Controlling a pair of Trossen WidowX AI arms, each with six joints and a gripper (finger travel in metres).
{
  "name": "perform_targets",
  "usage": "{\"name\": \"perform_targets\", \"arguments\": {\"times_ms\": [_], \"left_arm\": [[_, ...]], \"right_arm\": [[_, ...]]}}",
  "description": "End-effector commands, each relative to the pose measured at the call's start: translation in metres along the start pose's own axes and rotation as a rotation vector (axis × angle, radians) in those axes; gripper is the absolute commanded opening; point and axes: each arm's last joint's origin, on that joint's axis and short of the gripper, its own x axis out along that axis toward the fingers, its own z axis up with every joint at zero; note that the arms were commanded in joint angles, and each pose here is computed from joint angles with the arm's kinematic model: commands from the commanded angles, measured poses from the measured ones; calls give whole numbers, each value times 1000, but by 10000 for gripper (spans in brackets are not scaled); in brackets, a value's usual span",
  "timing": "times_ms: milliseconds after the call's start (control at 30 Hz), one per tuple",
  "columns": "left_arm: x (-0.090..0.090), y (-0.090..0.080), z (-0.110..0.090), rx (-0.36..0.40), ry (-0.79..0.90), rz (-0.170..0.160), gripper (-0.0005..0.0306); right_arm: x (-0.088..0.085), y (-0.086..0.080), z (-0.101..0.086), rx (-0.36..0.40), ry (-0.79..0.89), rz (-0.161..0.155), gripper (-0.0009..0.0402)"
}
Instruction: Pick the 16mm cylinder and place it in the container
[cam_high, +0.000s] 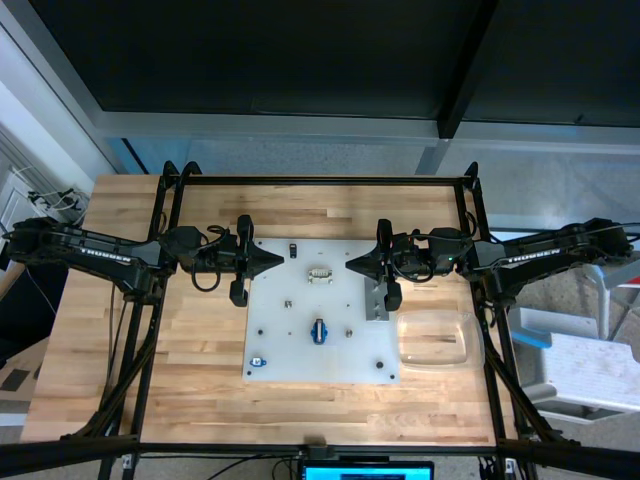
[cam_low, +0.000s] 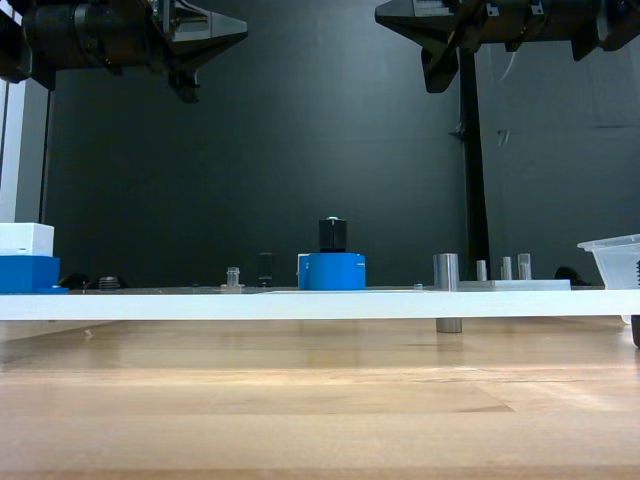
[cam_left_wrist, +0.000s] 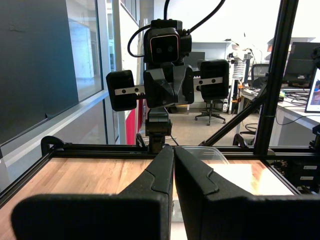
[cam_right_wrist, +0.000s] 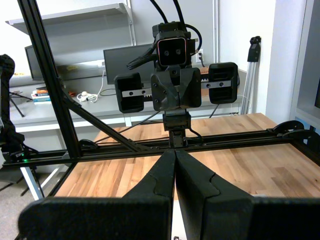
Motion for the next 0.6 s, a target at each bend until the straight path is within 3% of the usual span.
{"name": "perform_targets", "arguments": {"times_ms": [33,233,367,600], "left_arm": [[0,0,0,0,0,0,0],[0,0,0,0,0,0,0],[0,0,0,0,0,0,0],[0,0,0,0,0,0,0]], "right_arm": [[0,0,0,1,0,1,0],[0,1,4,50,-9,11,0],[3,2,11,44,61,10,0],[1,4,24,38,335,-32,0]]}}
